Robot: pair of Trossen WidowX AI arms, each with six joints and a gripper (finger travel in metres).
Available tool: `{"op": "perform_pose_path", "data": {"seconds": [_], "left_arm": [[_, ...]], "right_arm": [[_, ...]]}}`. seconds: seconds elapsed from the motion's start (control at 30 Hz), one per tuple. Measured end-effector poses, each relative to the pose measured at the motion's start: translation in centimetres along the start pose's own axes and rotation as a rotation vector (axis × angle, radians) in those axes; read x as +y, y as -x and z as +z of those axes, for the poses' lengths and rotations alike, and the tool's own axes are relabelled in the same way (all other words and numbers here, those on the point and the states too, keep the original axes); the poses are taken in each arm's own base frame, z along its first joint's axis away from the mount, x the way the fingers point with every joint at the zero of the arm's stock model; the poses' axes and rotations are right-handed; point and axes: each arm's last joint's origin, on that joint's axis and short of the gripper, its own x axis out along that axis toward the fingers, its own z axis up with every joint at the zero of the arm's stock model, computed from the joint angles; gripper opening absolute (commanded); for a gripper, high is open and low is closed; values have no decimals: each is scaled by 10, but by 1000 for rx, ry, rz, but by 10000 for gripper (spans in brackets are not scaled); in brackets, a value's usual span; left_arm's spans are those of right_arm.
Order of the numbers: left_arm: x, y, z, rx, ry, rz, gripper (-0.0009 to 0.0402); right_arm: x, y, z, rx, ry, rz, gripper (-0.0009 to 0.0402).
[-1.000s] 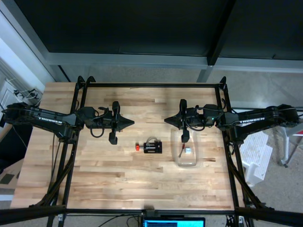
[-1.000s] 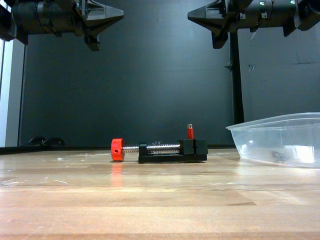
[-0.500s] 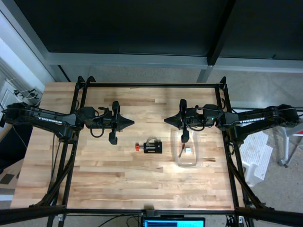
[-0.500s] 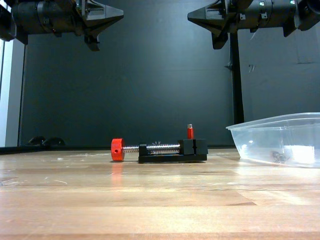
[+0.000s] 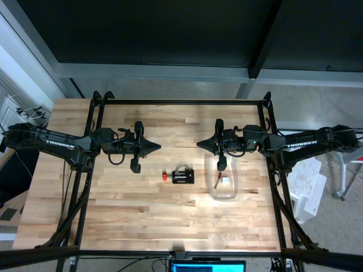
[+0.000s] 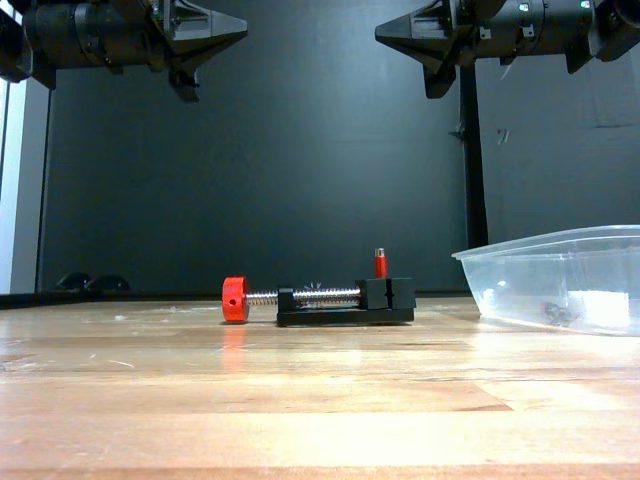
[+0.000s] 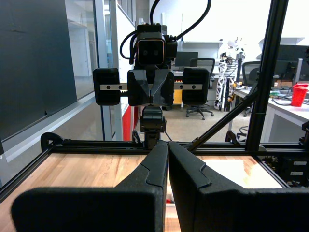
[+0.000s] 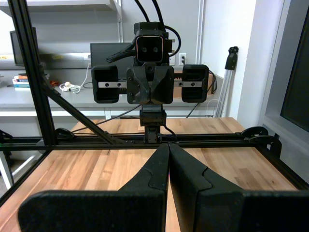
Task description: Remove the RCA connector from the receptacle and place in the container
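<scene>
Wood-plank surface (image 5: pixel 142 215), items as found.

- **Slender greyish-dark RCA connector with reddish end** (image 5: pixel 218 181): lies loose inside the clear, shallow, round-cornered plastic container (image 5: pixel 227 197). It is just beside a small white-blue square piece (image 5: pixel 225 180), and nothing holds it.
- **Black blocky receptacle with red knob and silvery loop** (image 5: pixel 182 177): sits near the container but apart from it. A short red post (image 6: pixel 380 263) stands on its block; what it is cannot be told.
- **Left tool** (image 5: pixel 157 148): raised well above the surface, fingers pressed together, empty.
- **Right tool** (image 5: pixel 201 144): raised high on the container's side of the surface, fingers pressed together, empty.
- **Status, by judgement:** the task appears complete.
- **Hazards:**
  - The container looks light, so a descending right arm could nudge it and tip the connector out.
  - The red post could be mistaken for the connector, prompting a needless pull on the receptacle.
</scene>
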Motion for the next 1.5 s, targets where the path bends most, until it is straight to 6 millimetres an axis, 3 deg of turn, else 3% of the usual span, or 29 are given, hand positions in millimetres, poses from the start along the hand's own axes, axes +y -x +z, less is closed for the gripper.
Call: {"op": "perform_pose_path", "data": {"seconds": [1.5], "left_arm": [[0,0,0,0,0,0,0]], "right_arm": [[0,0,-2,19,0,0,0]]}}
